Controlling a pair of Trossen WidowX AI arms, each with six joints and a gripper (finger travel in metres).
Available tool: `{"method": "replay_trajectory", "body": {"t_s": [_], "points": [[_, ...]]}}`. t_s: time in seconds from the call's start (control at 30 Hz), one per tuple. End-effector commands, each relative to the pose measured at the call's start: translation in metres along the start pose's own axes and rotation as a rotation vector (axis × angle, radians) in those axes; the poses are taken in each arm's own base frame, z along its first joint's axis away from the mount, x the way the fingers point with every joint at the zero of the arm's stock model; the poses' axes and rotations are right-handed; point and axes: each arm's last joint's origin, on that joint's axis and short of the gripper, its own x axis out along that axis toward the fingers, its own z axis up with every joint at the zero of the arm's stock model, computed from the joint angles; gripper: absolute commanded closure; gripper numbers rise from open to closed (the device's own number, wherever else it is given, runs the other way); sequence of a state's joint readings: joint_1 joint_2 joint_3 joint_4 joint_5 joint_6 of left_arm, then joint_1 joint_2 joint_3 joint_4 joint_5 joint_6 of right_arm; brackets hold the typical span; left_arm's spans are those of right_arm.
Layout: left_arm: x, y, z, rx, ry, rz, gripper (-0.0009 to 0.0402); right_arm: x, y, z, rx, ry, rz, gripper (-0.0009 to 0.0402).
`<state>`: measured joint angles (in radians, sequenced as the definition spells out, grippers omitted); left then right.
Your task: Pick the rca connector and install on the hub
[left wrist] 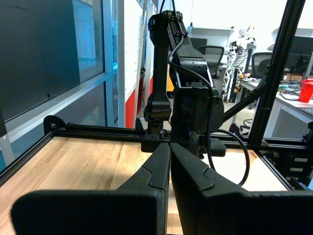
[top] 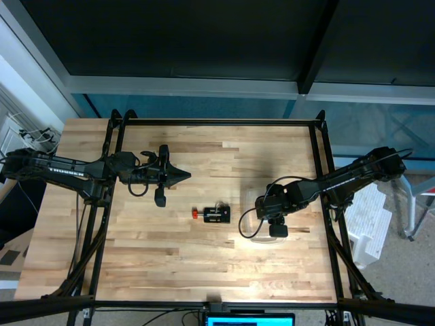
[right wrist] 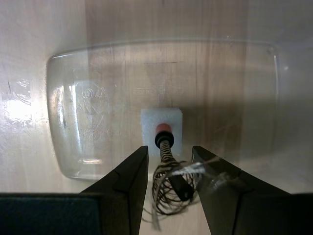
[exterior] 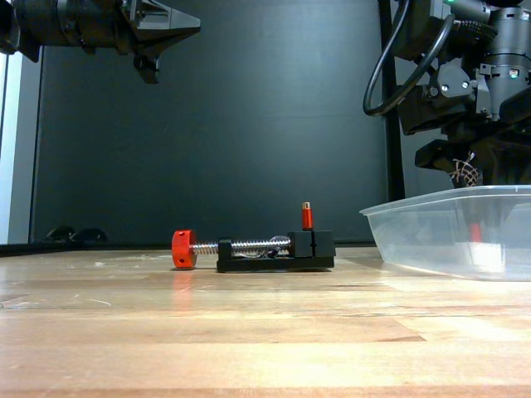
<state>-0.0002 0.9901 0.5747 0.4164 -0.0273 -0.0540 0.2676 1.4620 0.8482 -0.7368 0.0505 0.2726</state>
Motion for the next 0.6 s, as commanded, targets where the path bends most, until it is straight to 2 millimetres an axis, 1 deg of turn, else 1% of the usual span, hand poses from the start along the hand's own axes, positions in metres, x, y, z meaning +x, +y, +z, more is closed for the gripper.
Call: {"method": "replay_trajectory", "body": {"t_s": [0.03, 0.6], "points": [[0.0000, 0.0000, 0.0000, 0.000, 0.000, 0.000, 0.0393, 0.0012, 0.0004, 0.0002, -0.001, 0.002, -0.001, 0.0271], [0.0000, 0.0000, 0.0000, 0.000, 0.000, 0.000, 0.0393, 0.0010, 0.0027, 0.0009, -0.001, -0.012, 0.004, 0.0272]]}}
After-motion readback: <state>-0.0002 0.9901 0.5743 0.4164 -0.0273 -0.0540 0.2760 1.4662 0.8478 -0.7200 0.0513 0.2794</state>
